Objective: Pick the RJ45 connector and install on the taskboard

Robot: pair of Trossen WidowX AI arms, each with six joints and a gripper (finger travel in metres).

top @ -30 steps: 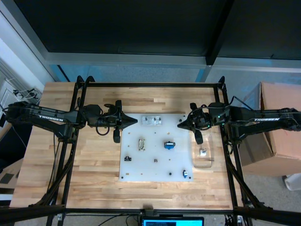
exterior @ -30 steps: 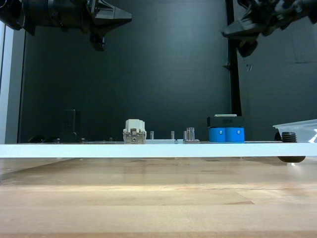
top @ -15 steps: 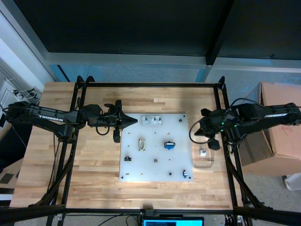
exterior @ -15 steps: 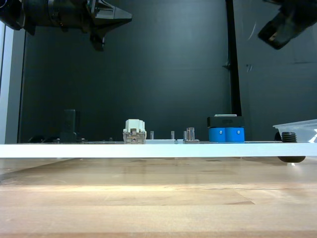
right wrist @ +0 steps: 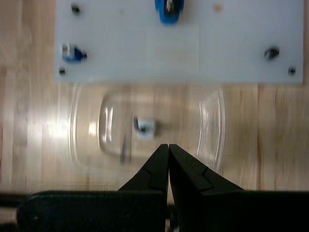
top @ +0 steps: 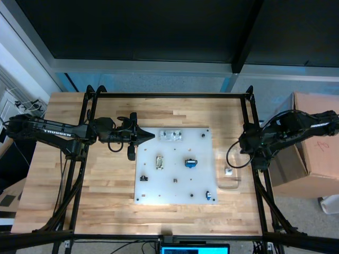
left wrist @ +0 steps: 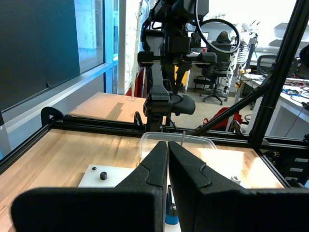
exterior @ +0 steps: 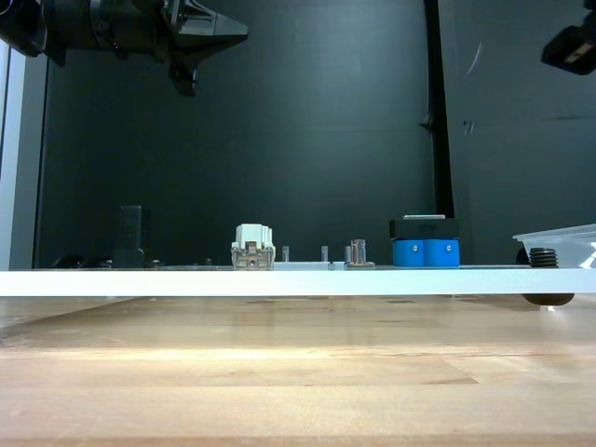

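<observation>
Aims right gripper (right wrist: 168,145), fingers together, down at connector (right wrist: 145,127) lying free in tray (right wrist: 212,130), likely for the pick. Holds left gripper (left wrist: 167,143), fingers together, aside over board (top: 175,190) corner.

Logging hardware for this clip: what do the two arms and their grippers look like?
The left arm, lettered TROSSEN in white, and the right arm are matte black with looped black cables. The left gripper, above the white board's far-left corner, and the right gripper, high beside the clear plastic tray, have wedge-shaped black fingers, shut. The white RJ45 connector lies free in the tray.
</observation>
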